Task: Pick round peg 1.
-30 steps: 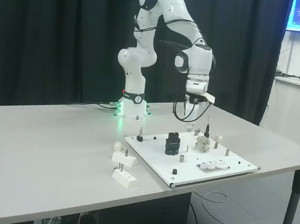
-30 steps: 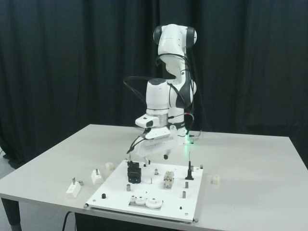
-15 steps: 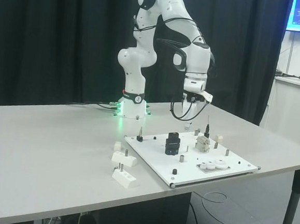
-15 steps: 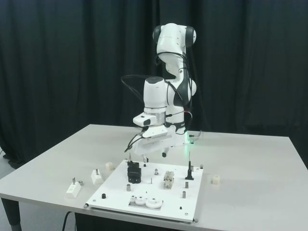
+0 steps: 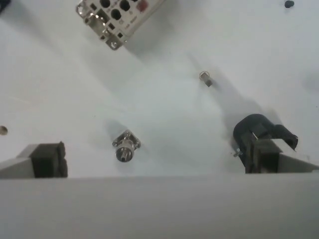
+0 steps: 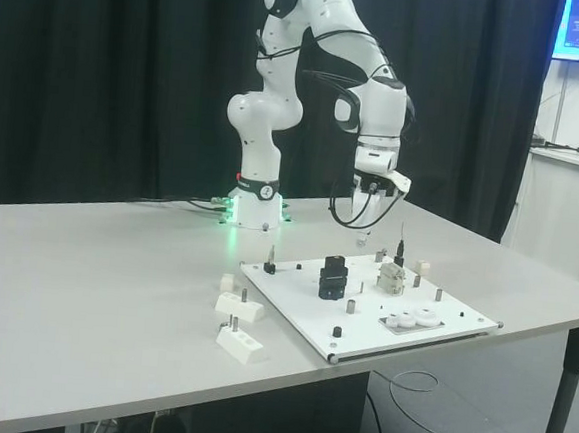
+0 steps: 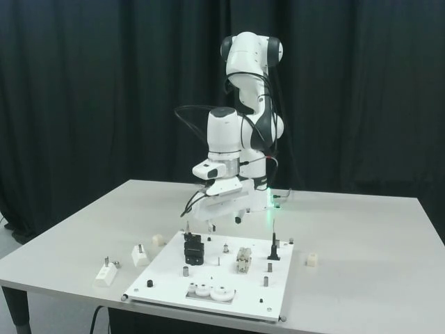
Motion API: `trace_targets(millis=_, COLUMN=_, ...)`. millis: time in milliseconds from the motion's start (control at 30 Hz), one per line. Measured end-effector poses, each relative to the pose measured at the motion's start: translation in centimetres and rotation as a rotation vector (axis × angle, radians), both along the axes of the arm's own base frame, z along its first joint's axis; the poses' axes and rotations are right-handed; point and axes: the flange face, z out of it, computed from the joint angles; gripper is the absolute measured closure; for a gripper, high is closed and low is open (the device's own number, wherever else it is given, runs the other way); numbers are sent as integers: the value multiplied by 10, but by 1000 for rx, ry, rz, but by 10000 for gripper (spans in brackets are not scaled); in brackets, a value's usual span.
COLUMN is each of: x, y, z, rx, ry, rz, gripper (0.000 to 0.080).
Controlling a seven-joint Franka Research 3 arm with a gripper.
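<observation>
Grey table (image 6: 114, 273), peg indistinct.

A grey table (image 6: 94, 281) carries a white board (image 6: 466, 326) near its front edge. Beside the board lie two white blocks (image 6: 240, 341) and two small white pieces (image 7: 311, 259). The white arm's base (image 6: 254, 202) is bolted at the back.

Two distant room views facing arm (image 6: 311, 68) and desk (image 7: 361, 236) from different sides, sharing the white board (image 6: 294, 287); wrist view close above it.
</observation>
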Motion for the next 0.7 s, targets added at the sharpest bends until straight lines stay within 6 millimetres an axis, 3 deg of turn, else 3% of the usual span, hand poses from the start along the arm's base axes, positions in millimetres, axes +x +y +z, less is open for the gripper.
trace_targets(millis=700, x=1, y=1, z=18, rx=7, ry=19, rz=10, gripper=3)
